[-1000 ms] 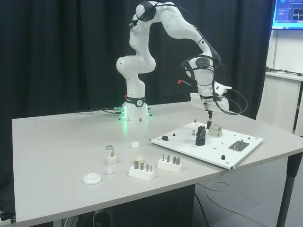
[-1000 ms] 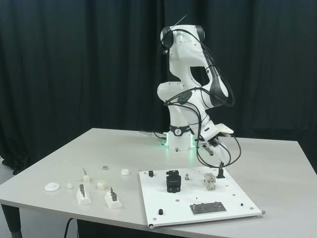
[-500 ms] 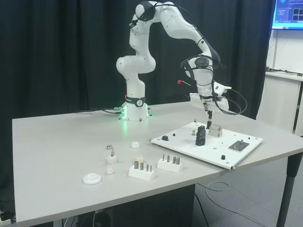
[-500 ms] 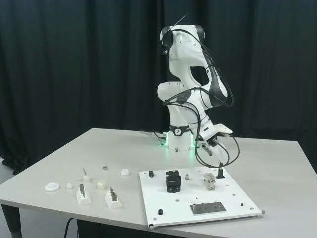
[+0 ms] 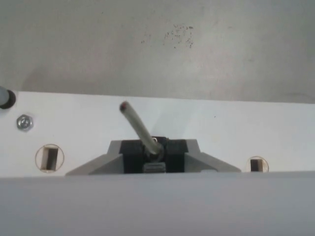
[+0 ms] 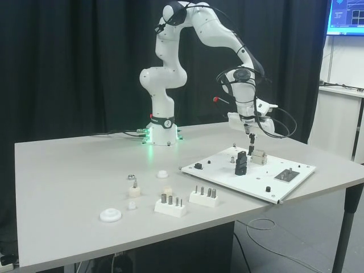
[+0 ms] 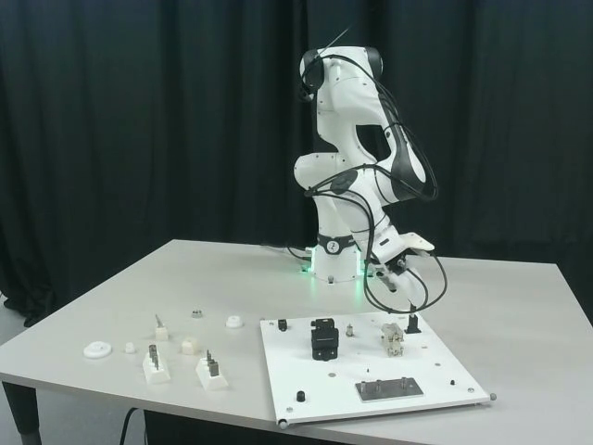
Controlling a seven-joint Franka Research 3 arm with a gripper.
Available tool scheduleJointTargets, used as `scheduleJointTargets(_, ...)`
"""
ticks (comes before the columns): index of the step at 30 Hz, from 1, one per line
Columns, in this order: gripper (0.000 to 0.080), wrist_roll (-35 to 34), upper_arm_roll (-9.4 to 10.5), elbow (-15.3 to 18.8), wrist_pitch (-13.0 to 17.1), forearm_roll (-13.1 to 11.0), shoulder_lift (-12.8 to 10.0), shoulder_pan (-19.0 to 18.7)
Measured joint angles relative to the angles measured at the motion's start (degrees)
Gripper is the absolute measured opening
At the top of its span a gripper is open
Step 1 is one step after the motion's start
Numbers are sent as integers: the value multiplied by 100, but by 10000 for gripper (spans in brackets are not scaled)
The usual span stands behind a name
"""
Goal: Insert USB.
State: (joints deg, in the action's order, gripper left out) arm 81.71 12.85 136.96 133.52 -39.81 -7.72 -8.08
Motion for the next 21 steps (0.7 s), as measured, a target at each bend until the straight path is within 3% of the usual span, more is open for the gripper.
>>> scheduleJointTargets(21, 91, -78, 1, 51, 103, -3, 31, -78)
